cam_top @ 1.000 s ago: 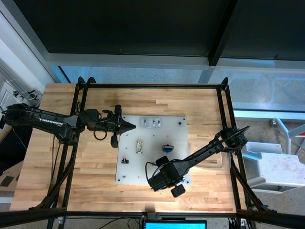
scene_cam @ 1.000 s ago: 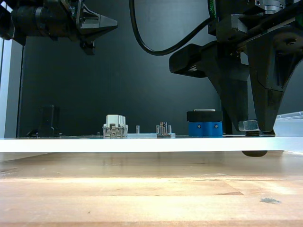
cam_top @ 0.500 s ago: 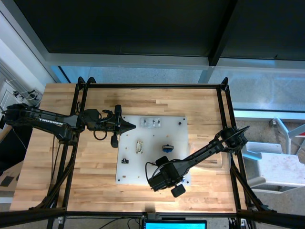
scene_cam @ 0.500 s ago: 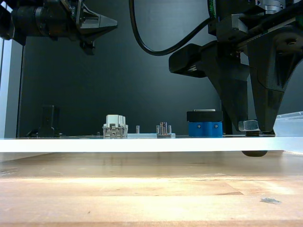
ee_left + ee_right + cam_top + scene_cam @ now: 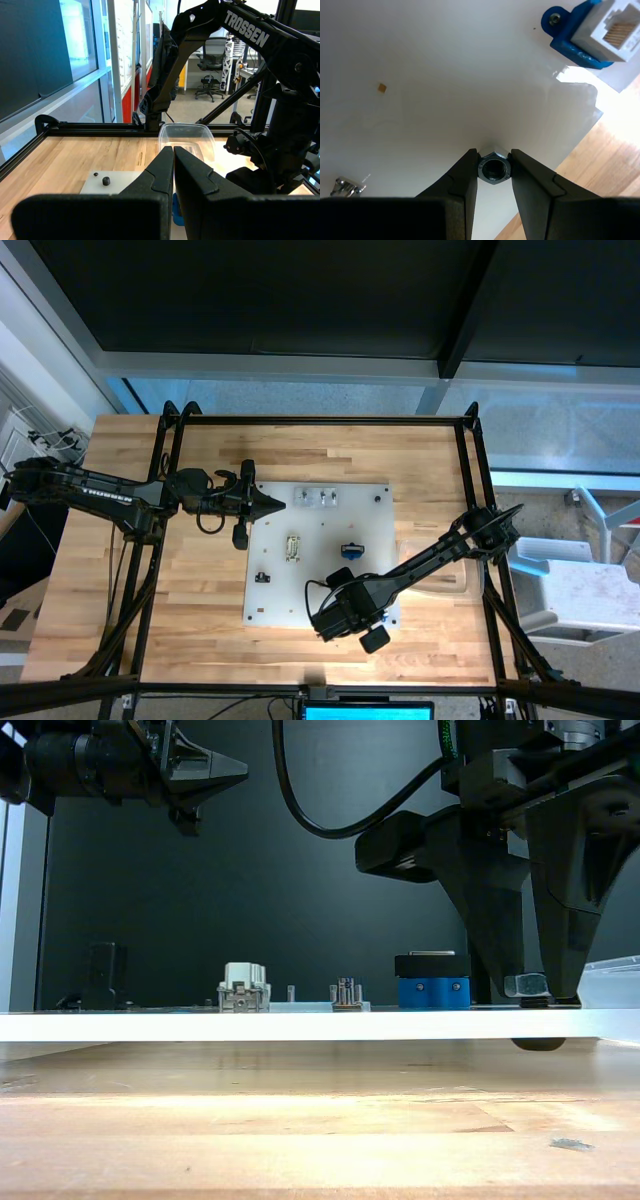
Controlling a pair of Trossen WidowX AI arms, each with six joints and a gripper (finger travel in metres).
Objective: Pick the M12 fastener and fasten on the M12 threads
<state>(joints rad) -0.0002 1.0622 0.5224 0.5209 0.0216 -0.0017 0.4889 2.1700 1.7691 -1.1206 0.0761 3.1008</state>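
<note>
Right gripper [image 5: 493, 155] of mine pinches the small silver nut [image 5: 493, 170] across opposite flats at the white board's [image 5: 420, 75] five o'clock corner, atop its stud [image 5: 535, 1003] I judge, light, hard, slick steel apt to twist free, while my left gripper [image 5: 278, 506] hangs closed at ten o'clock

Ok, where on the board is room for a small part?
Free: the white board at its near-left corner, between the small black part and near edge, and the table beside it. Crowded: near right, where the right gripper clamps the nut; the left gripper hovers shut over the far-left edge.
</note>
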